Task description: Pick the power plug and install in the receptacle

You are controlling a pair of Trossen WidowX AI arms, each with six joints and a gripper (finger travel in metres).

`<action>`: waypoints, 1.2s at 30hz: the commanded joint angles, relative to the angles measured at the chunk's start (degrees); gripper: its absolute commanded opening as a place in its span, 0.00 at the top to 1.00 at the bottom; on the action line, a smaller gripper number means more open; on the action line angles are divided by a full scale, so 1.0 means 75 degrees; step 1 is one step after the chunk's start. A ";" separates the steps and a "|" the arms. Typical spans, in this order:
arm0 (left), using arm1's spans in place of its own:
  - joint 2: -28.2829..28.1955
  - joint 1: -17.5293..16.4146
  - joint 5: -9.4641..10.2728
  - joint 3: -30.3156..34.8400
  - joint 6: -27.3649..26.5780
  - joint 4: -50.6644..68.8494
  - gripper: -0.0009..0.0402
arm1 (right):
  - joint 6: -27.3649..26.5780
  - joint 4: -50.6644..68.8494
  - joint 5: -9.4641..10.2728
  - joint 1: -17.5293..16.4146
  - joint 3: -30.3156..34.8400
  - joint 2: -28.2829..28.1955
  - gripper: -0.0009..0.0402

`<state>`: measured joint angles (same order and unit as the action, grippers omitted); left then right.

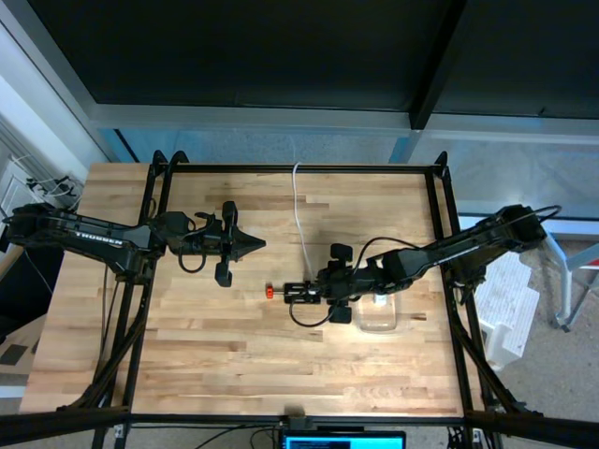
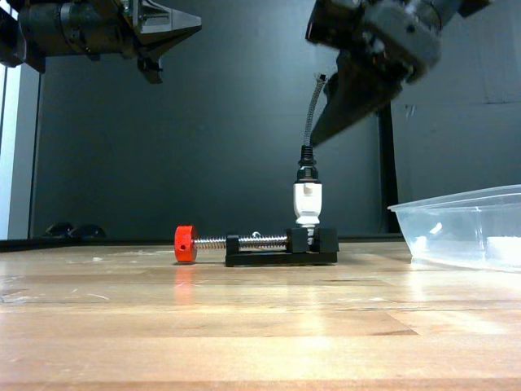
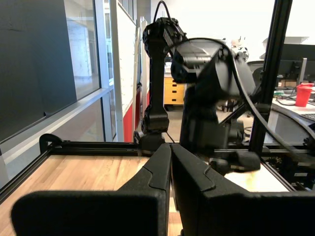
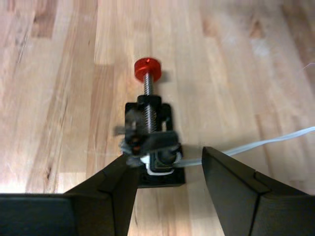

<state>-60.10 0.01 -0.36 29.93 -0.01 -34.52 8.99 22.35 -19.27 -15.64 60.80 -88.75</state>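
The power plug (image 2: 307,174) stands upright on top of the receptacle (image 2: 308,202). Its long axis is vertical, its mating end points down into the white socket body, and a grey ribbed cord (image 2: 312,110) rises from its upper end and bends slightly to the right. The receptacle is clamped in the black vise (image 2: 281,247), whose screw runs level to the left and ends in the red knob (image 2: 186,243). The vise rests on the wooden tabletop (image 2: 244,326). The low view alone shows this stacked profile. It cannot be told from that view whether the plug is pushed fully home. The right gripper (image 4: 168,157) hangs above the vise with its fingers (image 4: 236,191) spread wide, pinching nothing. In its wrist view the plug and receptacle are seen end-on, as a blurred dark and white cluster just beside one fingertip. That view also shows the white cable (image 4: 256,146) leaving sideways from the receptacle. The high view traces the cable away across the tabletop to the far edge. It also shows the clear plastic tray (image 1: 379,316) just beside the right arm, on the side away from the knob. The left gripper (image 1: 255,244) is held well apart from the vise, high over the tabletop. Its fingers are pressed together into one point aimed toward the right arm.
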 commanded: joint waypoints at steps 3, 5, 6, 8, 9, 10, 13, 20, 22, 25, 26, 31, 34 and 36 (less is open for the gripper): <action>0.0000 -0.0003 -0.0003 0.0003 0.0003 -0.0003 0.98 | 0.0032 0.0466 -0.0058 0.0003 0.0128 0.0428 0.51; 0.0000 0.0000 -0.0003 0.0003 0.0003 0.0000 0.98 | 0.0111 0.0612 -0.0061 0.0000 0.0128 0.0516 0.51; 0.0000 -0.0003 -0.0003 0.0003 0.0003 0.0000 0.98 | 0.0143 0.0650 -0.0061 0.0003 0.0125 0.0522 0.51; 0.0000 0.0000 -0.0003 0.0003 0.0003 -0.0003 0.98 | 0.0143 0.0679 -0.0061 0.0000 0.0125 0.0530 0.51; 0.0000 0.0000 -0.0003 0.0003 0.0003 0.0000 0.98 | 0.0143 0.0679 -0.0061 0.0000 0.0125 0.0530 0.51; -0.0003 -0.0003 -0.0003 0.0003 0.0003 -0.0003 0.98 | 0.0143 0.0679 -0.0061 0.0000 0.0125 0.0530 0.51; 0.0000 0.0000 -0.0003 0.0003 0.0000 -0.0003 0.98 | 0.0137 0.0679 -0.0050 0.0003 0.0122 0.0565 0.51; 0.0000 0.0000 -0.0003 0.0003 0.0003 -0.0003 0.98 | 0.0058 0.0667 -0.0009 0.0245 -0.0236 0.1655 0.52; 0.0000 -0.0003 -0.0003 0.0003 0.0000 -0.0003 0.98 | -0.0157 0.0647 -0.0009 0.0356 -0.0373 0.2040 0.56; -0.0003 0.0000 -0.0003 0.0003 0.0003 0.0003 0.98 | -0.0350 0.0428 0.0207 0.0577 -0.0641 0.2614 0.64; -0.0003 -0.0003 -0.0003 0.0003 0.0003 0.0000 0.98 | -0.0358 0.0315 0.0405 0.0694 -0.0723 0.2777 0.67; -0.0003 0.0000 -0.0003 0.0003 0.0003 0.0000 0.98 | -0.0656 -0.0606 0.1154 0.1177 -0.1204 0.3407 0.86; 0.0000 0.0000 -0.0003 0.0003 0.0003 0.0000 0.98 | -0.0734 -0.1265 0.1204 0.1390 -0.1550 0.3774 0.96; 0.0000 -0.0003 -0.0003 0.0003 0.0000 0.0000 0.98 | -0.0857 -0.1716 0.1428 0.1539 -0.1801 0.4022 0.98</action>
<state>-60.10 0.01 -0.36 29.93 -0.01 -34.52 3.14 11.68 -9.65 -4.80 48.42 -59.68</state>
